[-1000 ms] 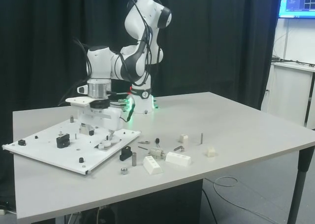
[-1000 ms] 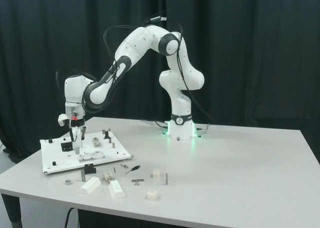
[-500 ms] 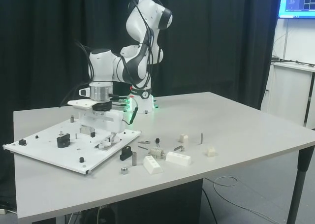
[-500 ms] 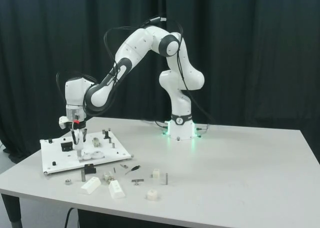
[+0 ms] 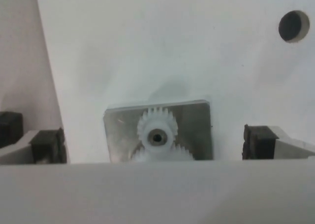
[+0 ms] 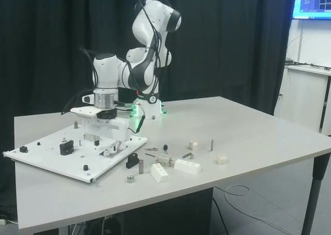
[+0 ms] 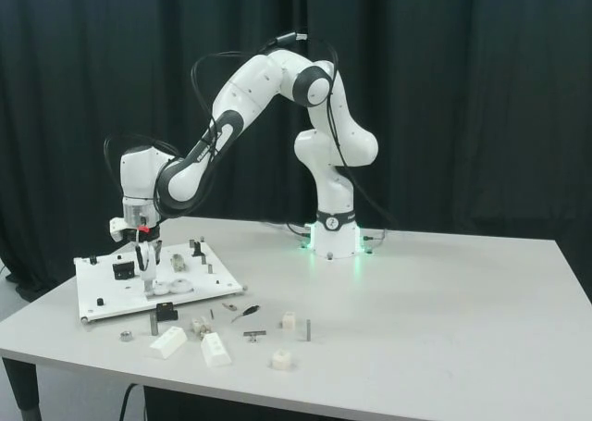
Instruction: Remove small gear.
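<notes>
Wrist view is showing the small gear (image 5: 157, 130) sitting on a grey metal plate (image 5: 194, 128) set into the white board (image 5: 147, 47), with a second gear (image 5: 162, 155) meshing against it and mostly cut off by the hand's own body. The hand (image 5: 152, 144) is hanging above the gear with its black-padded fingertips (image 5: 257, 141) spread wide on either side, gripping nothing. From the first room view, the gear is too small to pick out; the arm (image 6: 135, 69) is reaching down over the board, which is lying on the worktop (image 6: 248, 126) beside scattered white blocks (image 6: 187, 166).
</notes>
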`<state>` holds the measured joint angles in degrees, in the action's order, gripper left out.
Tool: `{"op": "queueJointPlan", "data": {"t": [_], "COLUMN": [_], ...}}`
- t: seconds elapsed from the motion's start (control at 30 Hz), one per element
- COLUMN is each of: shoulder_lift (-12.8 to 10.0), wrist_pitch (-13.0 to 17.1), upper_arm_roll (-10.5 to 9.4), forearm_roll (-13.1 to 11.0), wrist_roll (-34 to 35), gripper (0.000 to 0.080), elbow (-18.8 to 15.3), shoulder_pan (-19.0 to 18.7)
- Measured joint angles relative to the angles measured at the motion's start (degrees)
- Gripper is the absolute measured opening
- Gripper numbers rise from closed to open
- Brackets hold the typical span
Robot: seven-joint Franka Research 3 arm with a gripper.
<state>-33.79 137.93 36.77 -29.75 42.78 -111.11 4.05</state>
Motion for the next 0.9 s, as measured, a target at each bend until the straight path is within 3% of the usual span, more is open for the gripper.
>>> {"op": "queueJointPlan", "data": {"t": [0.9], "shoulder_lift": [-1.56], "wrist_pitch": [0.19], "upper_arm_roll": [-0.21], "forearm_roll": [-1.45], "wrist_roll": [-2.12], "gripper": [0.08], "elbow": [0.16], "shoulder_pan": [0.25]}}
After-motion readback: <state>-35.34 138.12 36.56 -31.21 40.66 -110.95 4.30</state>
